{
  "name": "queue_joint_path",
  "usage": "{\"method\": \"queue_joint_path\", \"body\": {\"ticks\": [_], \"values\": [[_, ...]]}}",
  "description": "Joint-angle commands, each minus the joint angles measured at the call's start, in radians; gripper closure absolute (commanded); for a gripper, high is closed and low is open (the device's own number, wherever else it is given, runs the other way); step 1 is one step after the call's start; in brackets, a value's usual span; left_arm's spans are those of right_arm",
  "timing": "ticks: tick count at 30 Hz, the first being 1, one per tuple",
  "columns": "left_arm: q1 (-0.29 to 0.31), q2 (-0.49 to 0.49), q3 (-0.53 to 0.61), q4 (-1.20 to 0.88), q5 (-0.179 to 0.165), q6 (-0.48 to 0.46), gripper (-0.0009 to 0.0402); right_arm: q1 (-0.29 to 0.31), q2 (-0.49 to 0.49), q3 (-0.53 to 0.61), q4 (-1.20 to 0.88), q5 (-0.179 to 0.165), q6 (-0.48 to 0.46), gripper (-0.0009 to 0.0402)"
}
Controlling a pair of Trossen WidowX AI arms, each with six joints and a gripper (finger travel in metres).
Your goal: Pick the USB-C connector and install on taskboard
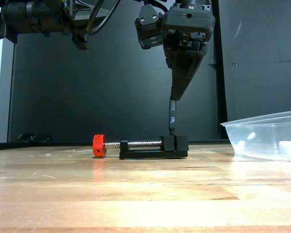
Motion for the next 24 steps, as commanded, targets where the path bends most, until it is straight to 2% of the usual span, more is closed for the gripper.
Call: {"method": "queue_joint_path", "body": {"ticks": [1, 7, 18, 24], "values": [[0.0, 0.0, 0.0, 0.0, 0.0, 0.0, 0.0393, 0.0, 0.001, -0.001, 0.002, -0.003, -0.005, 0.0393], [0.0, 0.0, 0.0, 0.0, 0.0, 0.0, 0.0393, 0.0, -0.003, -0.001, 0.007, -0.003, -0.016, 0.0374], [0.0, 0.0, 0.0, 0.0, 0.0, 0.0, 0.0393, 0.0, -0.06, -0.001, 0.009, -0.002, -0.046, 0.0248], [0.0, 0.0, 0.0, 0.0, 0.0, 0.0, 0.0393, -0.001, -0.12, -0.001, 0.005, -0.003, -0.106, 0.02]]}}
